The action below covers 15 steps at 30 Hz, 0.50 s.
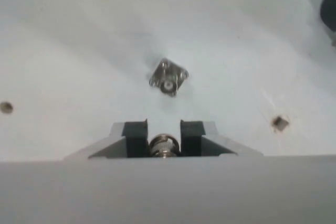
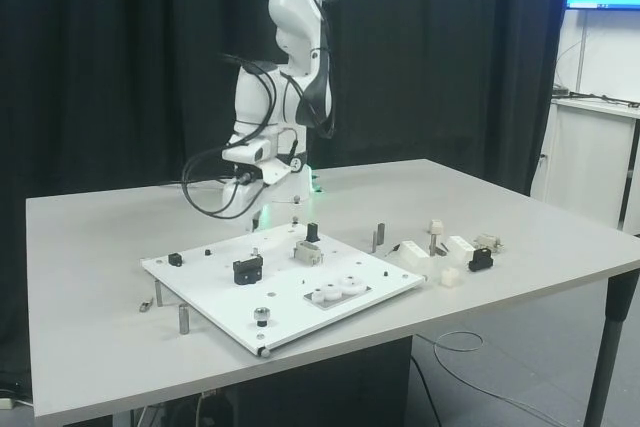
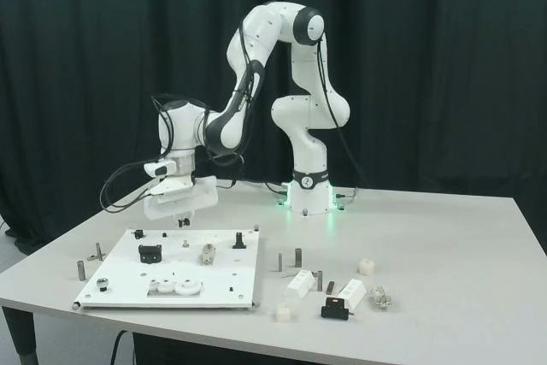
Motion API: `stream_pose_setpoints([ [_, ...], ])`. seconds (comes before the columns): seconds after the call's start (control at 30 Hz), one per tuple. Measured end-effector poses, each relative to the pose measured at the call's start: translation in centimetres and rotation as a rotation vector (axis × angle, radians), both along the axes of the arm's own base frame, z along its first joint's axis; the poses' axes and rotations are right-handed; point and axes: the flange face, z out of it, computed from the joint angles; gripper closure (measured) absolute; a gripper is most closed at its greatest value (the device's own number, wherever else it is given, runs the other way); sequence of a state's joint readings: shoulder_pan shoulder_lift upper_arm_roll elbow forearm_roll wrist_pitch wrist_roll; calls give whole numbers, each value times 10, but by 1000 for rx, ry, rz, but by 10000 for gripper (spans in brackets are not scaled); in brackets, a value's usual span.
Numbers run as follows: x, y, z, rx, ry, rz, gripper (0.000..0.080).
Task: Remove BNC.
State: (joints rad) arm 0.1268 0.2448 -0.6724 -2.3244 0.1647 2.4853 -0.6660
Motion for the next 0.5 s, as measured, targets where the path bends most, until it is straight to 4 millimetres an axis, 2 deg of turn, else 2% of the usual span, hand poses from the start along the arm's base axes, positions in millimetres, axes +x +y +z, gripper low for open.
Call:
stream_pose_setpoints([
  [0.27,-4,-5,17,15,-9,-5,676],
  [0.5,-5,-9,23,19,-15,-23,676],
])
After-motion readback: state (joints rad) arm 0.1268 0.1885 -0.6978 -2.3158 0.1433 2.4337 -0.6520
